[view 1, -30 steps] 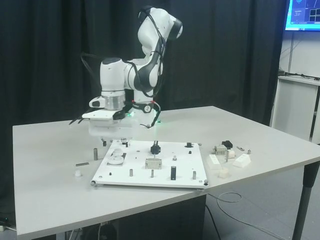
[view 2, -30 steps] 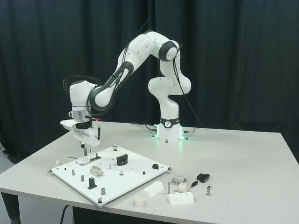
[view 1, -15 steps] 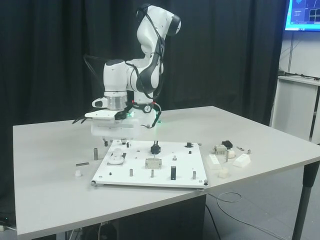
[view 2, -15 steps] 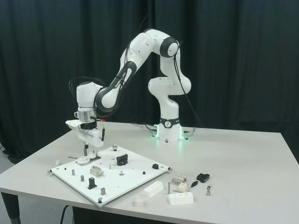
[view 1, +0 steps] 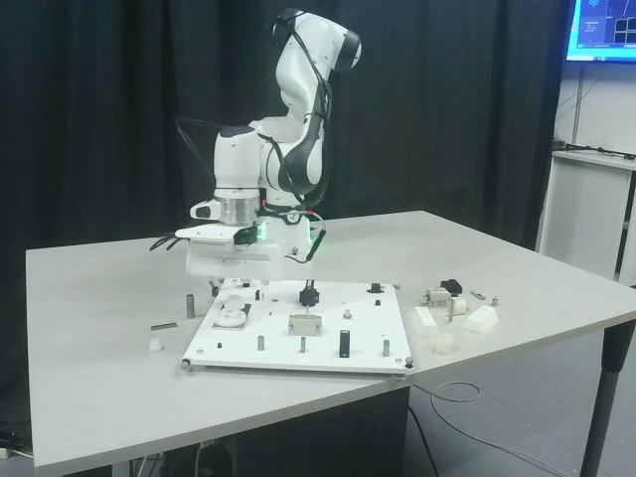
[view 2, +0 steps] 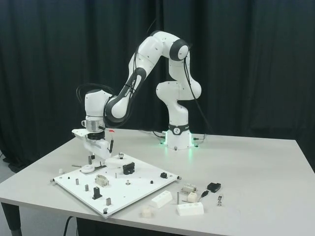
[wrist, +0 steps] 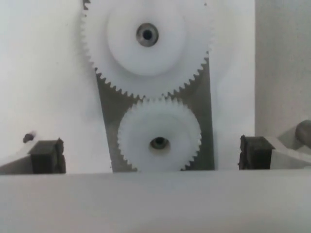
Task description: Remove medium gear.
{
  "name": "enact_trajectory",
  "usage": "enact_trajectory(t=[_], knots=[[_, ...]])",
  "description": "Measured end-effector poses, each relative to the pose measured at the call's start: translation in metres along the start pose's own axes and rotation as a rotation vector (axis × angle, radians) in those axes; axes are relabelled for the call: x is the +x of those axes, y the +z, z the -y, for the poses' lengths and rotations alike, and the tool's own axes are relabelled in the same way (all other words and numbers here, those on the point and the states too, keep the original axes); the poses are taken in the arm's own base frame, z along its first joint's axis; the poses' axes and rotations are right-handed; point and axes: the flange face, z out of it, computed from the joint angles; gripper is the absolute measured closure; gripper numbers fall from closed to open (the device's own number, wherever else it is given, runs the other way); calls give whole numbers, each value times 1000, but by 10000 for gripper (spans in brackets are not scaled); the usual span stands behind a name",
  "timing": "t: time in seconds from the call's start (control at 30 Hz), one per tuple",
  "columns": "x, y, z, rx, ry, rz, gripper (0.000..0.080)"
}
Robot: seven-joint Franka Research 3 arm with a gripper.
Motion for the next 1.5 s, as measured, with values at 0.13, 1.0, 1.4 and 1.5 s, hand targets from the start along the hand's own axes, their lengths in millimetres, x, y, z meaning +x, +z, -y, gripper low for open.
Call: enact_trajectory(t=[0.13, 1.0, 1.4, 1.5], knots=[[-3, 3, 0, 2, -3, -11, 3], [-3, 14, 0, 12, 23, -29, 3], [0, 18, -1, 14, 33, -37, 260], [1, 19, -2, 14, 33, -37, 260]])
